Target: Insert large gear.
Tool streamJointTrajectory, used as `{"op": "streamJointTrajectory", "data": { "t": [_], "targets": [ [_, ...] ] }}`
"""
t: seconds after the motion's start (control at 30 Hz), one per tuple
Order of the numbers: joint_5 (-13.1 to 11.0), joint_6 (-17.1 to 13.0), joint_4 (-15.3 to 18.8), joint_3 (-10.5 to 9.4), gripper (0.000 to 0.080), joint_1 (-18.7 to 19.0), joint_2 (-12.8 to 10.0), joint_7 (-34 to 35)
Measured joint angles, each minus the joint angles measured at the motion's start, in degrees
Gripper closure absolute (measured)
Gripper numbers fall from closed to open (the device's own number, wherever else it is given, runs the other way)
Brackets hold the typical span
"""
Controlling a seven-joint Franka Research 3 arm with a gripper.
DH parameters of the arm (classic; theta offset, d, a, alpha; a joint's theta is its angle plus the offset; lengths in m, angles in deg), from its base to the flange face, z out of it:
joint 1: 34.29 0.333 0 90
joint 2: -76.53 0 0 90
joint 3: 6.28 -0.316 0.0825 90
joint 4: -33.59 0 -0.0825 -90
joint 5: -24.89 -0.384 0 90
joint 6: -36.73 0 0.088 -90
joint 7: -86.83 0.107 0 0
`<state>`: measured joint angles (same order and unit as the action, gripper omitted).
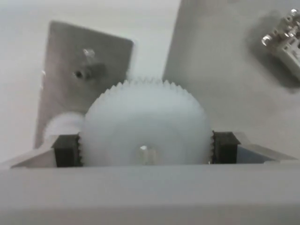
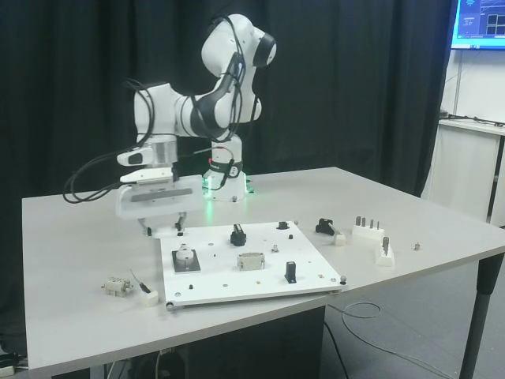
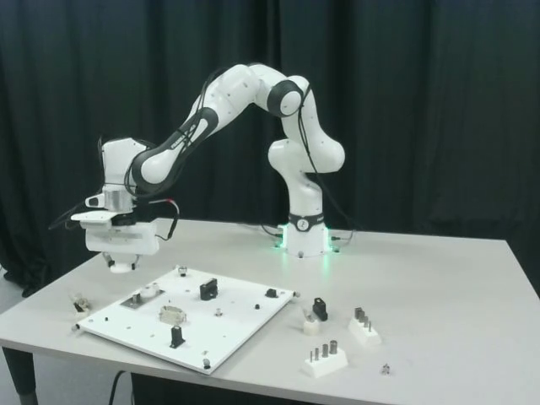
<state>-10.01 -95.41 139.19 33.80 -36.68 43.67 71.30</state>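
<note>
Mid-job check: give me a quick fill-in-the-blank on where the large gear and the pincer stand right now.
1. The pincer is shut on the white large ____.
2. In both room views the pincer hangs ____ the table, not resting on it.
3. In the wrist view, beyond the large gear, lies a grey metal plate with a short ____ standing on it.
4. The colour of the board that carries the fixtures is ____.

Missing words: gear; above; peg; white
</note>
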Motion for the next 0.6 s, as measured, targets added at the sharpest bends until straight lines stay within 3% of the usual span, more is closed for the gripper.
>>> {"op": "streamJointTrajectory", "data": {
  "t": [0.27,0.6],
  "targets": [
    [1.8,1.4,-2.1,-0.23,0.0206,1.4,-1.4,7.5],
    [1.8,0.6,-3.7,-1.62,0.0206,1.6,-3.7,8.4]
  ]
}}
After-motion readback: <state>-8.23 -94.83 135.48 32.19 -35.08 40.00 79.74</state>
